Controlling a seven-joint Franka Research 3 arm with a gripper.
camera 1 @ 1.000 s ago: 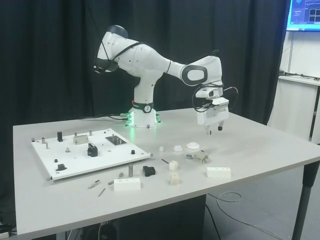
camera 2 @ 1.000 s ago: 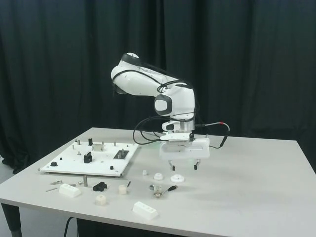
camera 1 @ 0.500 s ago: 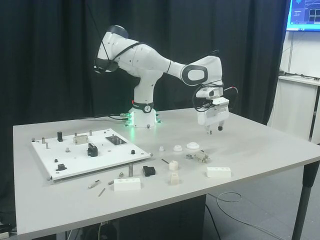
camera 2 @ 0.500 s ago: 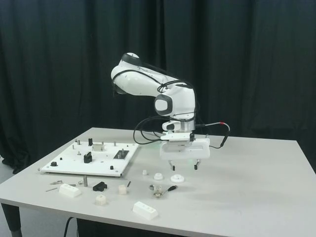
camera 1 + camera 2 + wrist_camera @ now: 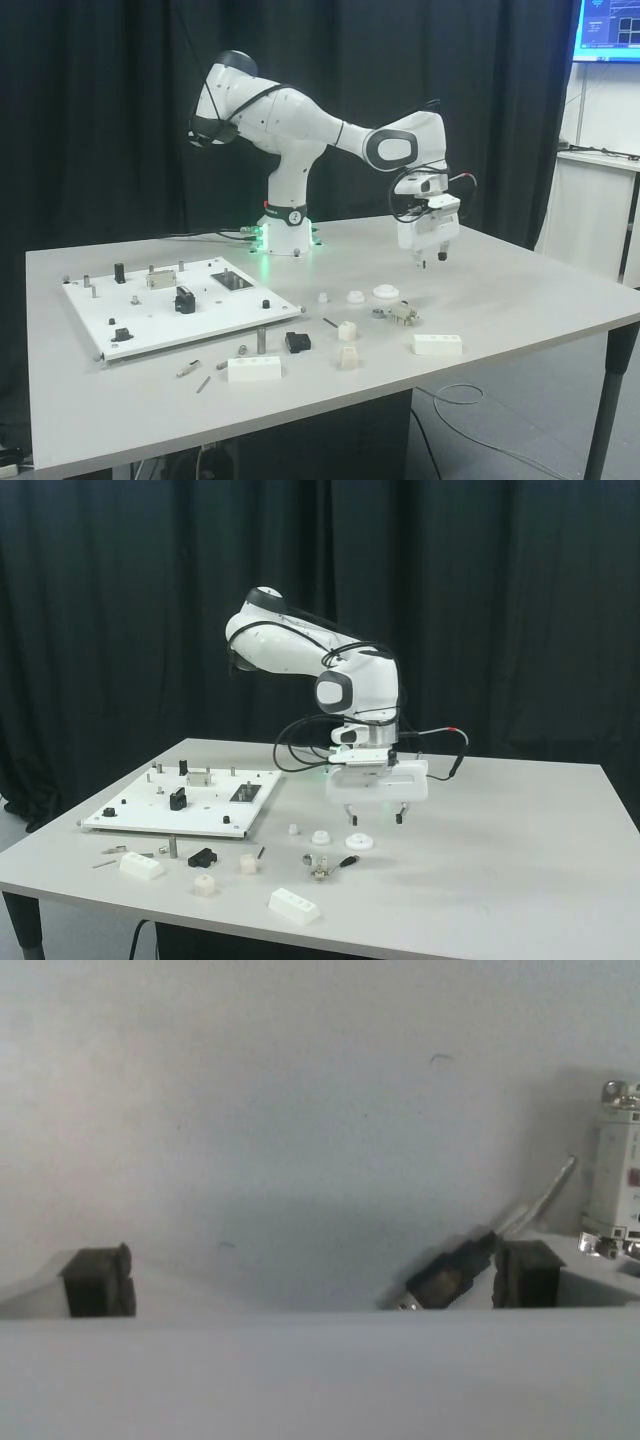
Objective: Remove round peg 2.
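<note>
White board [image 5: 170,310] at table [image 5: 520,290] left holds short upright pegs, round peg 2 presumably among them, not identifiable; tool [image 5: 429,262] hangs well right, fingers spread wide, holding nothing; removal apparently not begun.

Bare grey table [image 5: 500,830] lies under my gripper [image 5: 376,819]. Loose small parts [image 5: 320,864] crowd the way toward the white board [image 5: 140,815].

A board [image 5: 180,305] is lying on the surface [image 5: 520,290] at nine o'clock; small parts [image 5: 385,312] are sitting at its three o'clock.
</note>
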